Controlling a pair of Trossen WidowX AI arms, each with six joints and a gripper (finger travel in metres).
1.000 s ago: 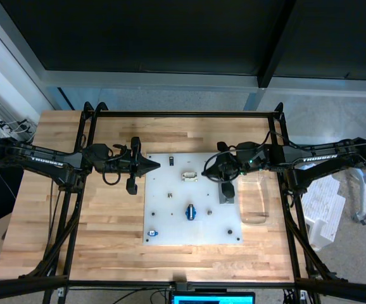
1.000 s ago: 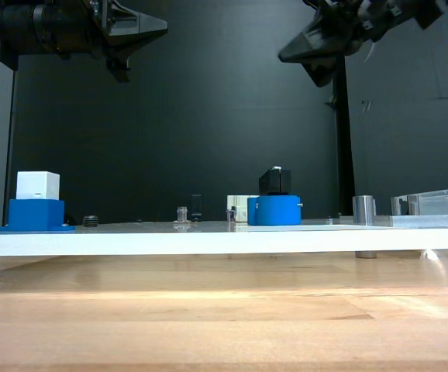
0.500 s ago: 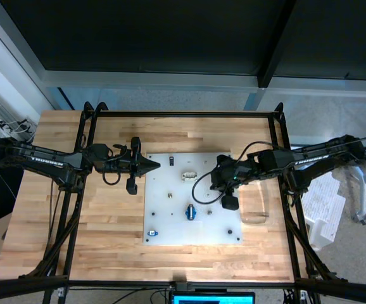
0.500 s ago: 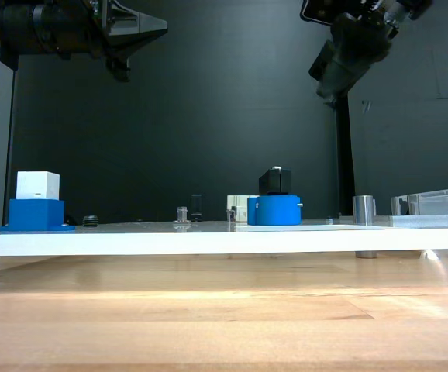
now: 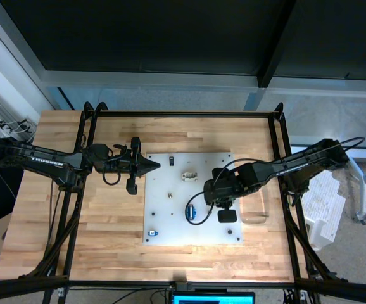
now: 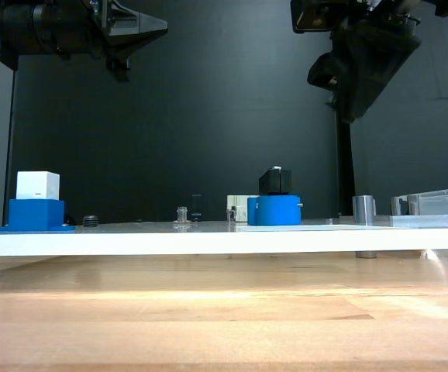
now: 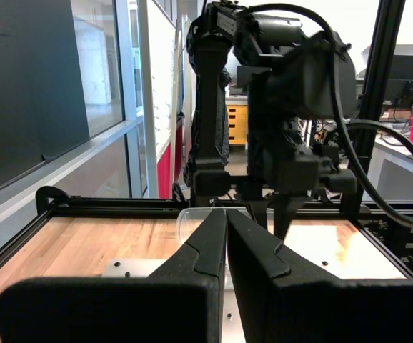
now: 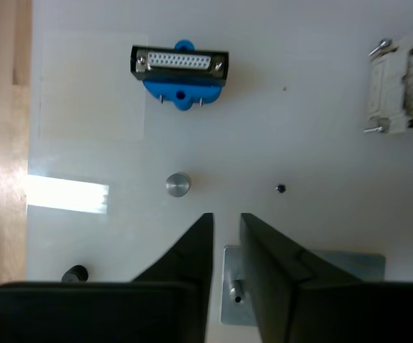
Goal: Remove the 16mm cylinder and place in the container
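1. Over the lower right of the white square board [image 5: 170, 218], high view: the right gripper [image 5: 221, 201] has swung down from the board's upper middle. The left gripper [image 5: 154, 165] at frame left is unmoved, and the left arm [image 5: 37, 160] is lettered "TROSSEN".
2. Low view, right of centre: the 16mm cylinder [image 6: 363, 209], a short grey metal peg, stands upright on the board, outside the clear plastic container [image 6: 441, 198] at far right.
3. Left wrist view: the left gripper's fingers [image 7: 199, 250] are pressed together.
4. Right wrist view: the right gripper's fingers [image 8: 196, 246] are slightly parted and empty, just short of the 16mm cylinder [image 8: 178, 184].
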